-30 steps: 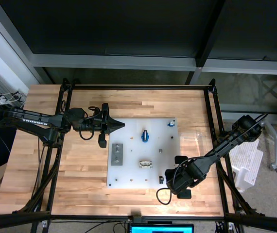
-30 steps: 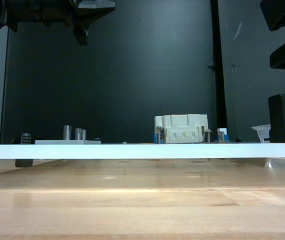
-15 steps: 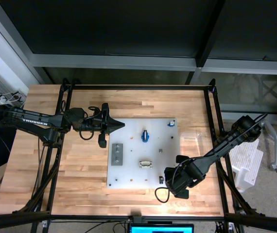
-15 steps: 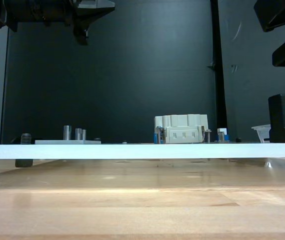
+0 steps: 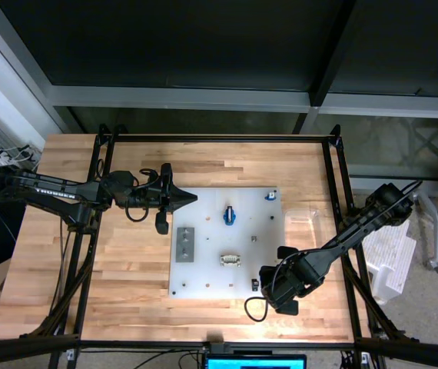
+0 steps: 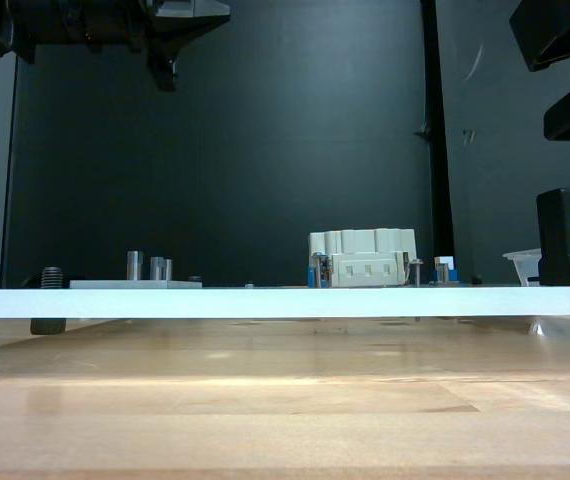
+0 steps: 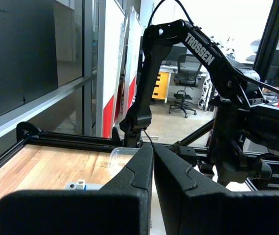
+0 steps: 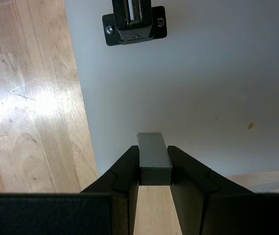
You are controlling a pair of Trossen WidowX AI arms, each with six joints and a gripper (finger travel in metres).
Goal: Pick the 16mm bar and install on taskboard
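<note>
In the right wrist view, the 16mm bar (image 8: 154, 159) is a short grey block held between my right gripper's (image 8: 154, 169) black fingers. It hangs over the white taskboard (image 8: 203, 88) near the board's edge, clear of any seat. In the high view, the right gripper (image 5: 268, 290) hovers over the board's near right corner (image 5: 204, 284), and the bar is hidden there. My left gripper (image 5: 190, 198) is shut and empty, held high over the board's far left edge. Its fingertips (image 7: 144, 156) press together.
A black connector (image 8: 133, 19) is mounted on the board just ahead of the bar. A grey plate with pegs (image 5: 184, 244), a beige connector (image 5: 230, 261) and a blue knob (image 5: 229, 215) sit on the board. A clear cup (image 5: 303, 215) lies on the wooden table to the right.
The right gripper, with the bar in it, has shifted slightly left over the board's near right corner. The left arm has not moved.
</note>
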